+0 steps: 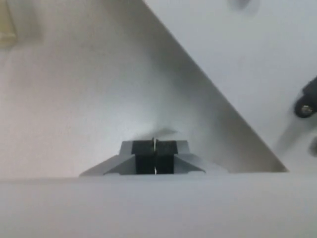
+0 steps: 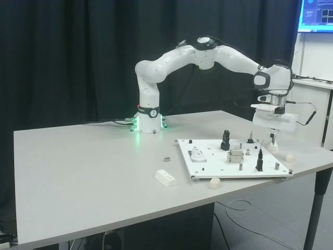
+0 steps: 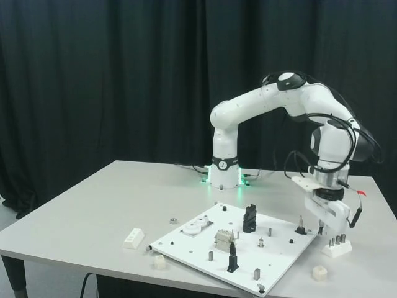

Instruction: Pick round peg 1.

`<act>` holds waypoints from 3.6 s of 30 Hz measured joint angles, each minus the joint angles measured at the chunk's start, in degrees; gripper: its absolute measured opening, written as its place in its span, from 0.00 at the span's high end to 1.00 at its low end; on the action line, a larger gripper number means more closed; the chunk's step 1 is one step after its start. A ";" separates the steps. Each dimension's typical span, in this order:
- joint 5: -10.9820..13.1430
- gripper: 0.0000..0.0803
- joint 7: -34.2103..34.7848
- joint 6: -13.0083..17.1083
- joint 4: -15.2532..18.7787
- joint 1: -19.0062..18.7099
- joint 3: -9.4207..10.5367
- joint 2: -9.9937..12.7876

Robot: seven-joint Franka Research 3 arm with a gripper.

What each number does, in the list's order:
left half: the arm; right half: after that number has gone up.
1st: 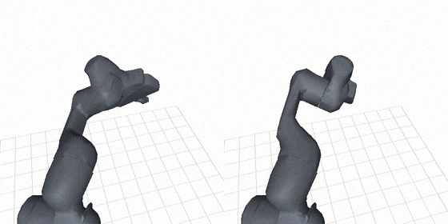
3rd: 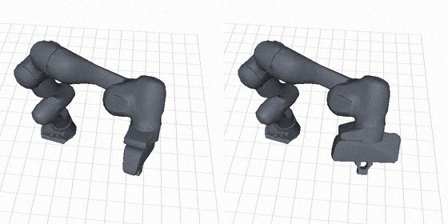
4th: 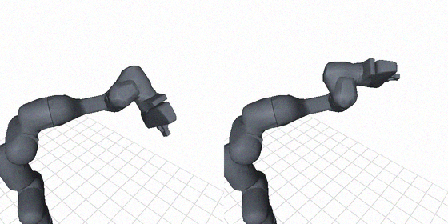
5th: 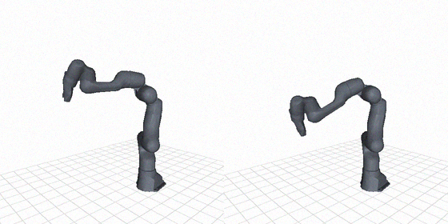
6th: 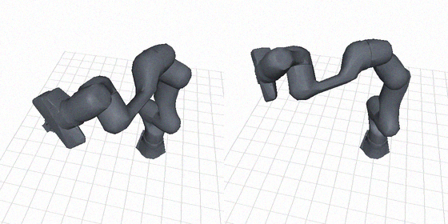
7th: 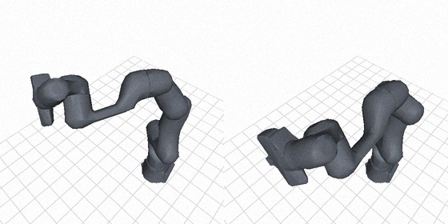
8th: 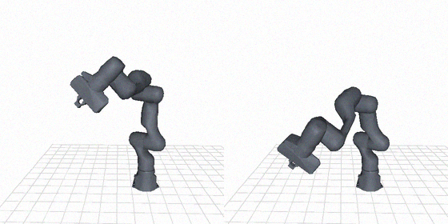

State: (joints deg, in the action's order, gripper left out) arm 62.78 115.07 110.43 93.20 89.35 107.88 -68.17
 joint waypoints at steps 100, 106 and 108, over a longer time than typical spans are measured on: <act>1.76 0.88 -9.86 1.92 -2.89 4.73 7.75 0.55; 1.73 0.98 -9.86 1.93 -3.17 4.73 7.75 0.55; 1.68 0.98 -9.86 1.93 -3.26 4.73 7.71 0.55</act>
State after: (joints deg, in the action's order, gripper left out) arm 64.47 105.21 112.36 89.94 94.08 115.60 -67.62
